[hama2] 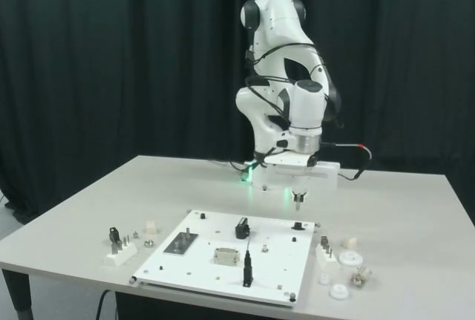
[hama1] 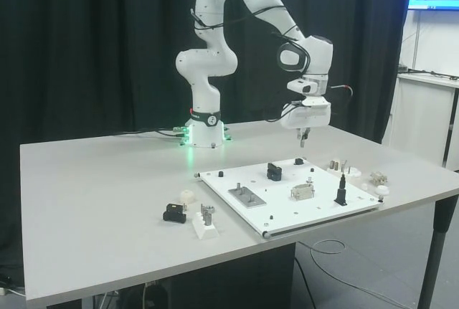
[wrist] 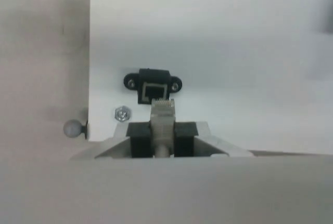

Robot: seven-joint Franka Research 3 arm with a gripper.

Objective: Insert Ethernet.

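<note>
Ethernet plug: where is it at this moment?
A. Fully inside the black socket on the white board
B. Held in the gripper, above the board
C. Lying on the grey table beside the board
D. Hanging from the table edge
B: the gripper holds the Ethernet plug clear above the black socket on the white board.

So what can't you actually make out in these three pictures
- Wrist view: the end effector grips the Ethernet plug; its cable is cut off by the housing.
- Wrist view: the socket interior is too dark to read.
- Room views: the plug is too small; its height above the white board is unclear.
</note>
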